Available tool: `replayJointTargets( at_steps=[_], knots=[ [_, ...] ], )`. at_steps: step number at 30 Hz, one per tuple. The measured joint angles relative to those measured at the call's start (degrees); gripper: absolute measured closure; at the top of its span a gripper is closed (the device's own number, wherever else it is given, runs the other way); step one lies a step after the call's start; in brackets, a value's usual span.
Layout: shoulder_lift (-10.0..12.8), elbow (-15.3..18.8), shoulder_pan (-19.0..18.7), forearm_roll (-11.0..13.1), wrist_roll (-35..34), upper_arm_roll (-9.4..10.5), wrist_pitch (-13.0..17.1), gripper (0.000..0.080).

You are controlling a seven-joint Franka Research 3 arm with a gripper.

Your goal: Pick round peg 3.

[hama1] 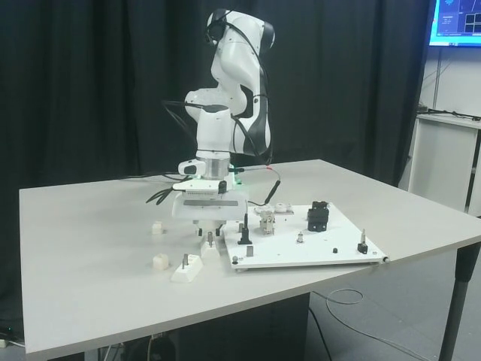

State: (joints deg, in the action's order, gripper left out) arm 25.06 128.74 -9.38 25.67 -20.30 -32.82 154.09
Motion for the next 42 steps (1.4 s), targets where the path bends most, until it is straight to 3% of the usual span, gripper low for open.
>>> replayJointTargets(
  at_steps=[2,3,10,11,12,28,42],
  knots=[
    [0.0,0.0,0.0,0.3,0.0,0.07,0.1,0.0302],
    [0.0,0.0,0.0,0.5,0.0,0.09,0.2,0.0463],
    [0.1,0.0,0.0,1.1,0.1,0.16,0.4,0.0463],
    [0.1,0.0,0.0,1.1,0.1,0.17,0.4,0.0652],
    [0.1,0.0,0.0,1.1,0.1,0.17,0.4,0.0698],
    [-0.7,0.0,0.0,1.1,1.0,0.04,0.1,0.0697],
    [-4.5,0.0,0.0,0.3,4.3,-2.23,-4.3,0.07]
  ],
)
